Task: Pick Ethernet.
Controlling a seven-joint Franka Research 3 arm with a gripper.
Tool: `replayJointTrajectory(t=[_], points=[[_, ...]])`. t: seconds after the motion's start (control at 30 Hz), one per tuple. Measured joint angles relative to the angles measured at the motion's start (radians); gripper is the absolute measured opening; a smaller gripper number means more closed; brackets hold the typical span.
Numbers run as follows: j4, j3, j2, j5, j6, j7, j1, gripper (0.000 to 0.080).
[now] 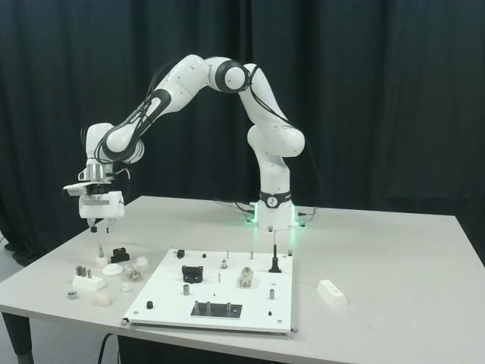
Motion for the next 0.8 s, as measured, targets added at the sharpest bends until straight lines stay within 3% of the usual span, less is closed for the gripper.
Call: replayJointTrajectory(t=[0.8], points=[[0.090, 0.000, 0.114, 0.048, -0.026, 0.004, 0.000, 0.0800]])
